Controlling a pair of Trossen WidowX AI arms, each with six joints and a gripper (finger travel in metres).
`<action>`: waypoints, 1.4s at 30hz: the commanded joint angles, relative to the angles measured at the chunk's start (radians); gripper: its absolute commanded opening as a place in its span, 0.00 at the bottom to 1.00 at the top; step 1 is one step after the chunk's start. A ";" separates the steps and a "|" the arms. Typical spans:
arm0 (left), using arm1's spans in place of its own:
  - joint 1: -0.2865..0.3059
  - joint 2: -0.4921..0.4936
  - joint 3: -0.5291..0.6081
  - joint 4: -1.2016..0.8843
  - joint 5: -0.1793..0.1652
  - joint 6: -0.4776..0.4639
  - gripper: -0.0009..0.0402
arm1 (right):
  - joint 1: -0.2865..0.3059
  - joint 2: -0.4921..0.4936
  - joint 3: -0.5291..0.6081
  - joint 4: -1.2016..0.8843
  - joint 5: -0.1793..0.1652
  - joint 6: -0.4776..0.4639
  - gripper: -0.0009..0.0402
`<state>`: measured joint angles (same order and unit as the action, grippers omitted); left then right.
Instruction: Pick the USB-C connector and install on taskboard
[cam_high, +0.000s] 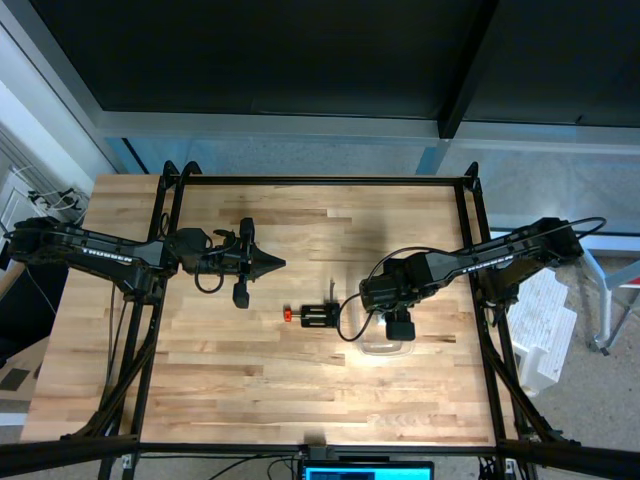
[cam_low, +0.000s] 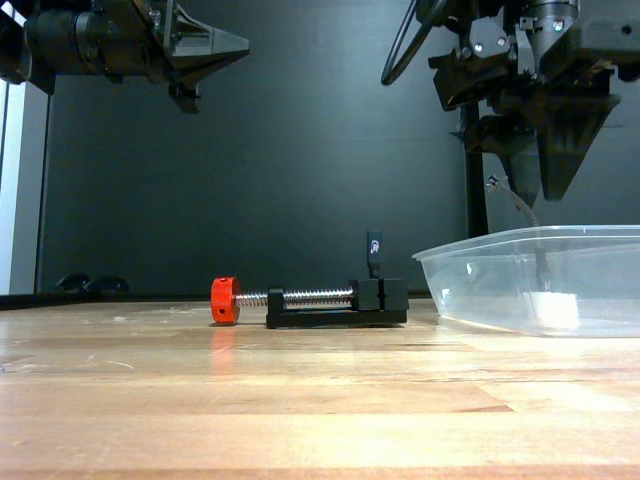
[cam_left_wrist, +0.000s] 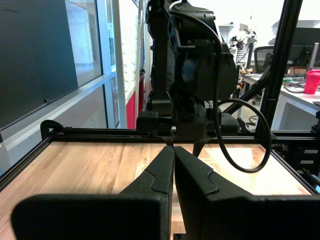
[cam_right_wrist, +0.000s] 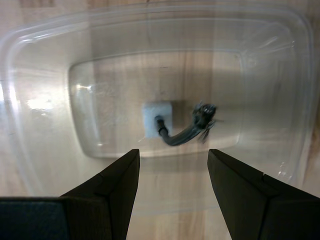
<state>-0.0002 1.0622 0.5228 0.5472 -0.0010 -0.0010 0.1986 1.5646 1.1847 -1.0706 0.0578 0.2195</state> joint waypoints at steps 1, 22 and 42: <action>0.000 0.000 0.000 0.000 0.000 0.000 0.02 | 0.003 0.011 -0.011 0.023 0.003 0.000 0.48; 0.000 0.000 0.000 0.000 0.000 0.000 0.02 | 0.020 0.016 -0.090 0.124 0.003 0.008 0.48; 0.000 0.000 0.000 0.000 0.000 0.000 0.02 | 0.025 0.016 -0.144 0.198 0.029 0.000 0.48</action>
<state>-0.0002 1.0622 0.5228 0.5472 -0.0010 -0.0006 0.2234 1.5810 1.0439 -0.8806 0.0860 0.2222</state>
